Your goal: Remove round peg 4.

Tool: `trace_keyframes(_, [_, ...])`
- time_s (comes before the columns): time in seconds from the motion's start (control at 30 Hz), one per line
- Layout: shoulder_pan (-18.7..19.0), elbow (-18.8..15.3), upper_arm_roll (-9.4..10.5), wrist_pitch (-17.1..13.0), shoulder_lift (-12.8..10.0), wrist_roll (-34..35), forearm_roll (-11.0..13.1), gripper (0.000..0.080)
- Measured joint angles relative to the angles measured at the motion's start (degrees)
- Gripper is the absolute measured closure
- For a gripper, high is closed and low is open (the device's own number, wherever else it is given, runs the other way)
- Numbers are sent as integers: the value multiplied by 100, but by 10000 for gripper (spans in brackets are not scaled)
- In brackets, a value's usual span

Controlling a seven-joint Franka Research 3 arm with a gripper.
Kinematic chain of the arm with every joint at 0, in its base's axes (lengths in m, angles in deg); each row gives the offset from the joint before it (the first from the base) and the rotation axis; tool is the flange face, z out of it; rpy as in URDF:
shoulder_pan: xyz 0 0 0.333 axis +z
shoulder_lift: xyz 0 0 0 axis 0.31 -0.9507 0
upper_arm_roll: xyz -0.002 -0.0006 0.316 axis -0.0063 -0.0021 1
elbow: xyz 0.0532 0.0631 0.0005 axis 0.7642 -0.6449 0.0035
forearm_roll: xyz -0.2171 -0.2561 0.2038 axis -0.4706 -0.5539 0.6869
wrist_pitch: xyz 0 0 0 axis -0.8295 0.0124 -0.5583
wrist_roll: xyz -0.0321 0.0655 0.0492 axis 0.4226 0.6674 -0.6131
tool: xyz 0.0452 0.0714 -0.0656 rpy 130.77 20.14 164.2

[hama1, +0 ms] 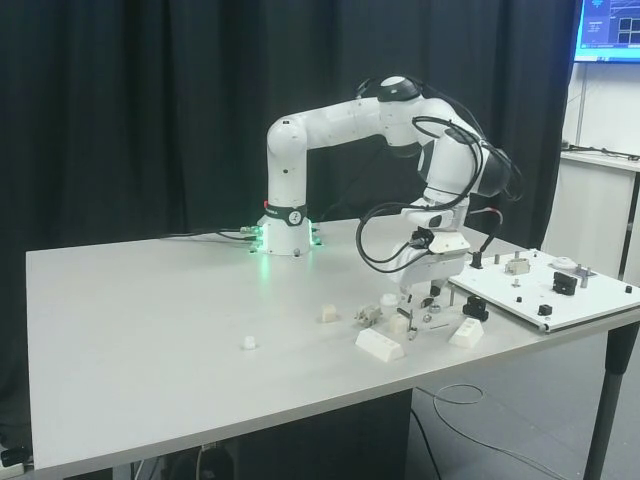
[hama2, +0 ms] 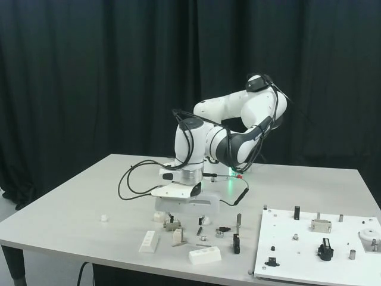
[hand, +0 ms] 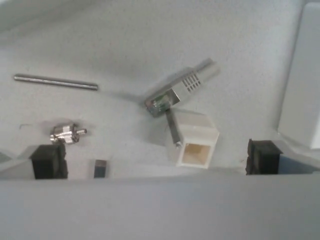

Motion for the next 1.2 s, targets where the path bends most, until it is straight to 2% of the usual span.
trace_keyframes(0.63, [1,183,-91,143,23,0,-38,3])
trace_keyframes(0.9, [47,347,-115,453,71,205,29,3])
trace_keyframes(1.2, [217,663,-116,794,130,677,257,3])
